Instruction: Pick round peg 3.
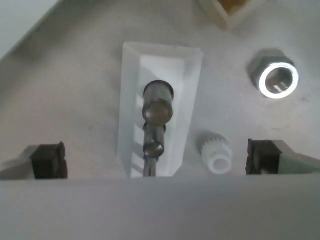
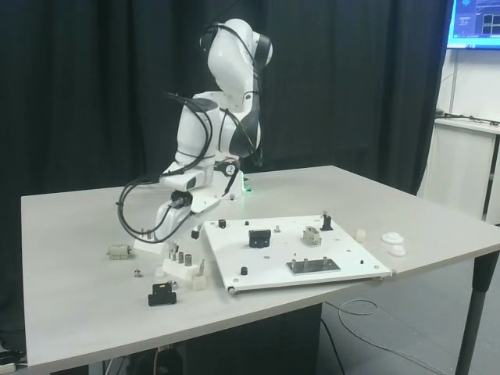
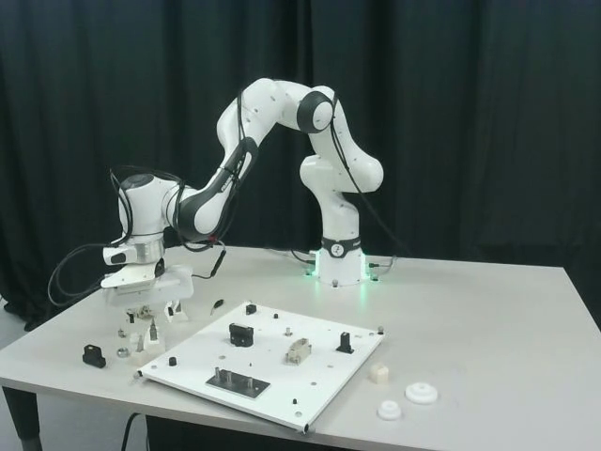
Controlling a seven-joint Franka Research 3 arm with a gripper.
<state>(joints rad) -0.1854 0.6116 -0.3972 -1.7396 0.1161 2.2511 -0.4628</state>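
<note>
Fingers [image 1: 49, 161] of the gripper [image 1: 155, 160] are spread wide and hold nothing. Between them, lower down, stands a white holder [image 1: 132, 115] with the pegs [image 1: 158, 106] upright in a row; which one is peg 3 I cannot tell. Just beside the holder lies a white gear [image 1: 217, 154], and farther off a nut [image 1: 275, 76]. All rest on the grey bench [image 1: 65, 90], near the white board [image 2: 328, 250].

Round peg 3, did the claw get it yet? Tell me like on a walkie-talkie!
Claw open, holding nothing. Pegs upright in white holder, not yet gripped; which is peg 3, cannot tell. White gear beside holder, near one finger.
</note>
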